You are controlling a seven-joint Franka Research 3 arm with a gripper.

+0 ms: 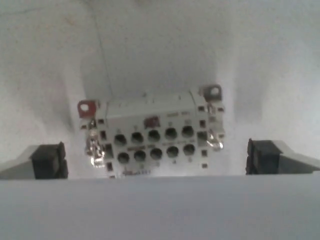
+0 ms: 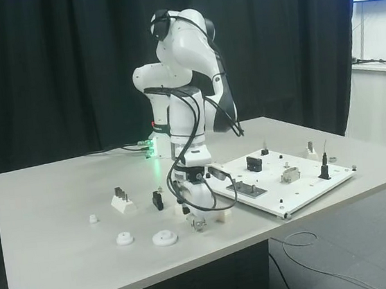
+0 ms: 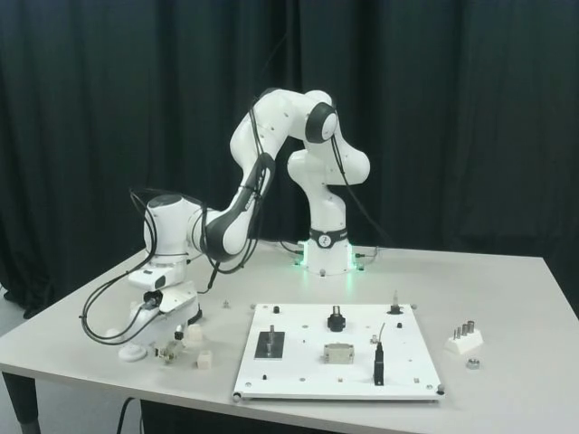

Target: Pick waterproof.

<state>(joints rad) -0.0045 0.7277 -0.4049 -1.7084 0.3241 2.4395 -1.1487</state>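
Seen past the wrist, the waterproof connector (image 1: 152, 137) lies on the grey table (image 1: 165, 55) between the gripper (image 1: 156, 159)'s spread fingertips (image 1: 49, 161), neither pad touching it, so the hand looks lined up to close across it. Its socket face points up at the camera; its long axis runs from one pad toward the other (two rows of holes follow it). From the first room view, the gripper (image 2: 196, 219) hangs low near the table's front edge. From the second, the connector (image 3: 166, 351) sits under the hand, beside the white board (image 3: 336, 384).
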